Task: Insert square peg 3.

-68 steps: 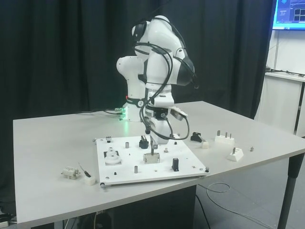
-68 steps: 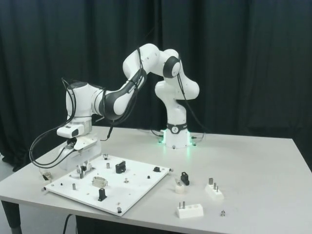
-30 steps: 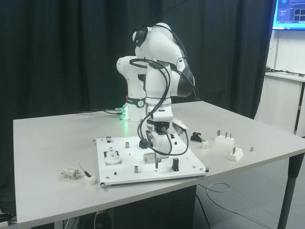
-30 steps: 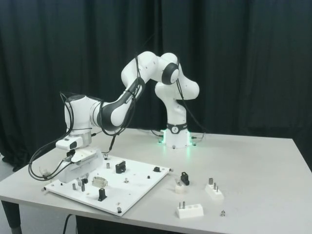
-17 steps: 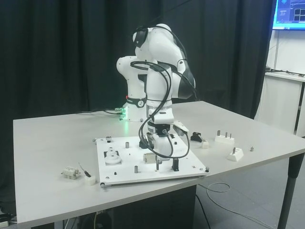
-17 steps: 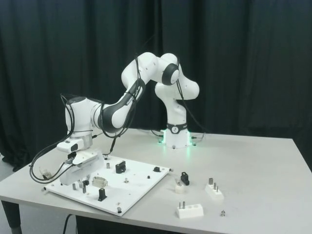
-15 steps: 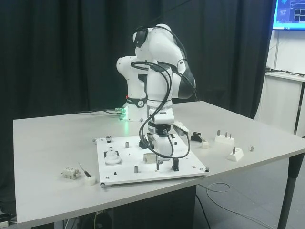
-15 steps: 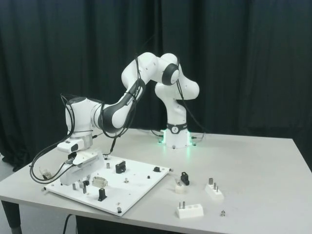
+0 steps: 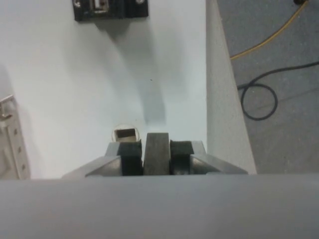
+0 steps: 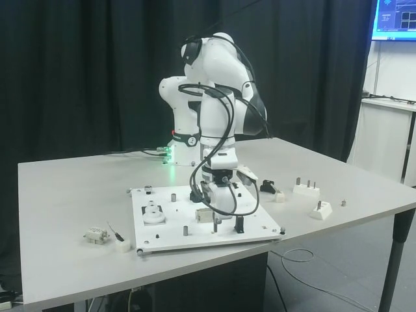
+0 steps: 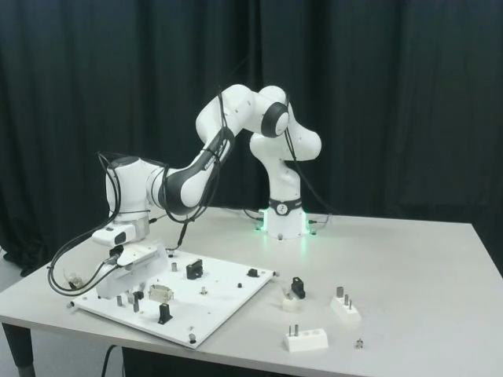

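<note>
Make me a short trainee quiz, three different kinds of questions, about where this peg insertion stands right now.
1. True or false: the pincer is shut on the square peg.
2. Multiple choice: by the wrist view, the square hole in the white board is A) directly under the peg, B) just beside the peg, uncovered, C) already filled.
3. Fill in: the arm's base shows a ____ light.

Key
1. True: the fingers clamp the peg from both sides.
2. B
3. green
</note>
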